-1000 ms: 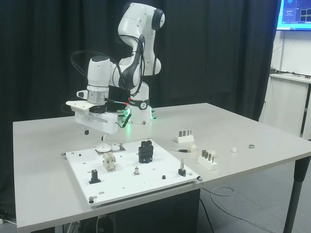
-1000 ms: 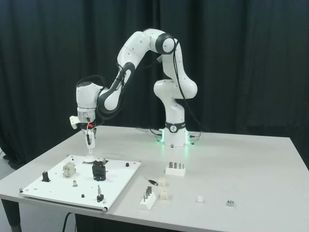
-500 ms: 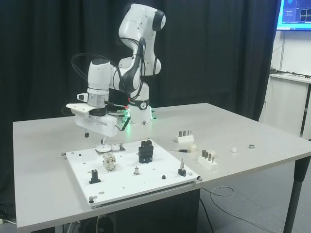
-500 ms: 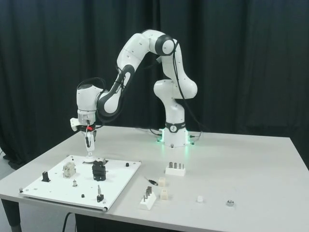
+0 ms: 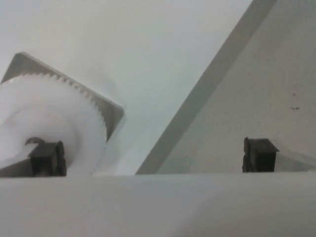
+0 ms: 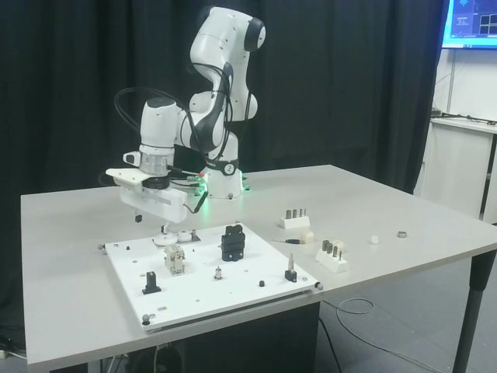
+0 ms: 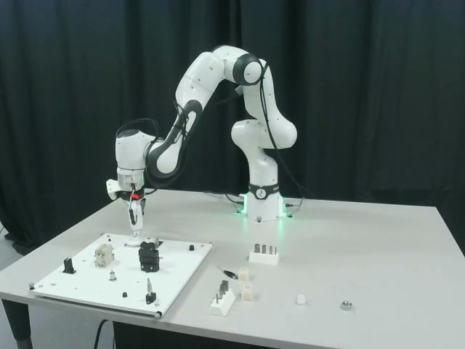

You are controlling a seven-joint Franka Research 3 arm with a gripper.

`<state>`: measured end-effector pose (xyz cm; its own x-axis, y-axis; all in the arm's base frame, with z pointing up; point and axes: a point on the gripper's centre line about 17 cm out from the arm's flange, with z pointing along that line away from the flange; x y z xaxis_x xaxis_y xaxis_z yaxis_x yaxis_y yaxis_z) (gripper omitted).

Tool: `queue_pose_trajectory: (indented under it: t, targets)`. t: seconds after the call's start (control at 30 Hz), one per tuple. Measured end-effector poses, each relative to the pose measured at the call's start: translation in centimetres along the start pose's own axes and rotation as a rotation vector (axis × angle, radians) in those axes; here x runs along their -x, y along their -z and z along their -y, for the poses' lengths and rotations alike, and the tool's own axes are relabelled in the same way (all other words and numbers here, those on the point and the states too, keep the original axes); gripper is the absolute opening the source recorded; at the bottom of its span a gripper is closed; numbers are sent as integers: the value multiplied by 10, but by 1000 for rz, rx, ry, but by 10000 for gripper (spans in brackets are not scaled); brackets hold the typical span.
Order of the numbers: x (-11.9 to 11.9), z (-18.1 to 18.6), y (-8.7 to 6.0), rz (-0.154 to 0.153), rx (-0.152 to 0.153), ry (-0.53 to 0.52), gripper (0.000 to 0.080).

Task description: Insert large gear.

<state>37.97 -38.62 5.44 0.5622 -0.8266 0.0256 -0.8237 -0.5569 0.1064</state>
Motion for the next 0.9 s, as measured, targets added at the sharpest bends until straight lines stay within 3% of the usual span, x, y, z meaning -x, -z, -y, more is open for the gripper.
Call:
queue_pose_trajectory:
  t: [0.9]
  targets:
    - [-4, 1, 2, -11, -2, 21, 800]
